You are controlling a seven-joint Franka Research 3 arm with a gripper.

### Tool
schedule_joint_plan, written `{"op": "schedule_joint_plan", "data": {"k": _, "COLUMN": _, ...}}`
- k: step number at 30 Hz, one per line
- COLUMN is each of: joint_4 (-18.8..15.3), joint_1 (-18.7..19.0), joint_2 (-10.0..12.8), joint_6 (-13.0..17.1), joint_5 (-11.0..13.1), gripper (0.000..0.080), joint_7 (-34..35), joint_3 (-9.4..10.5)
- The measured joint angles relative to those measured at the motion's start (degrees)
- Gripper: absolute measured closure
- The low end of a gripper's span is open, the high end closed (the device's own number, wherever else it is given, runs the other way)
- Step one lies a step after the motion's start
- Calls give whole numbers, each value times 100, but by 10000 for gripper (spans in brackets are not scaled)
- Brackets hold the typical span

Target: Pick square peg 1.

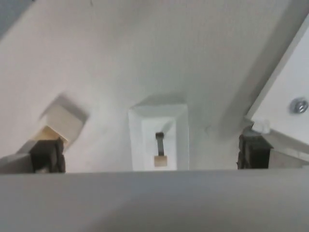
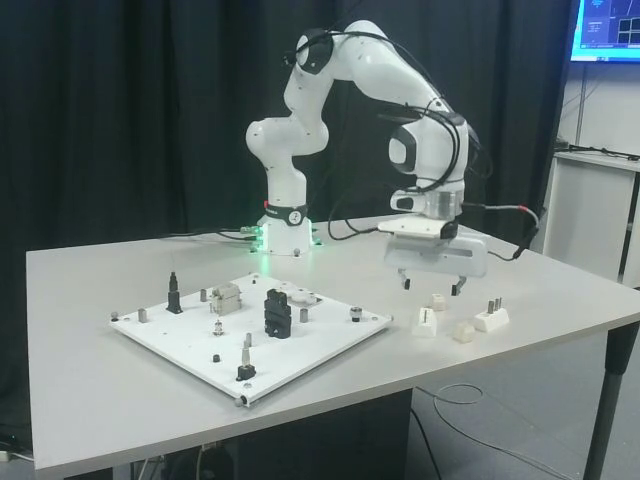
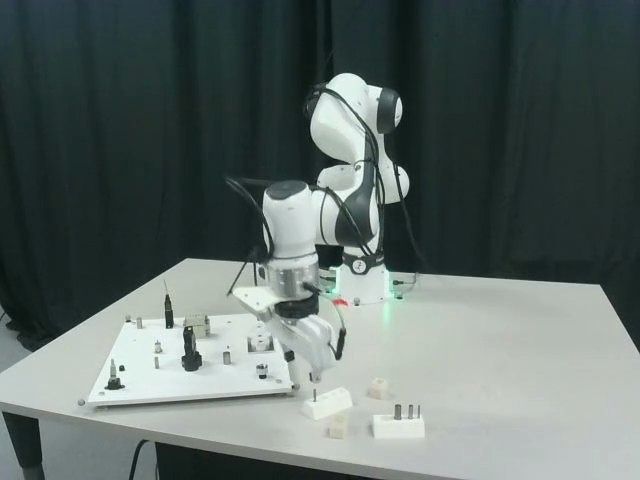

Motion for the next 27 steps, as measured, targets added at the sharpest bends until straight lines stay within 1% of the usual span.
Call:
{"op": "schedule_joint_plan", "data": {"k": 7, "joint_4": -131, "joint_1": 40, "joint_2": 129, "joint_6": 126, "joint_5": 13, "gripper": 3, "joint_7": 0, "joint_3": 61}}
{"op": "schedule_joint_plan", "data": {"k": 13, "joint_4": -238, "joint_1": 78, "joint_2": 222, "joint_6": 356, "joint_5": 17, "gripper": 3, "joint_7": 2, "joint_3": 67}}
{"op": "schedule_joint_plan", "data": {"k": 27, "joint_4": -481, "joint_1": 103, "joint_2": 286, "joint_6": 783, "joint_5": 17, "gripper": 3, "joint_7": 4, "joint_3": 70}}
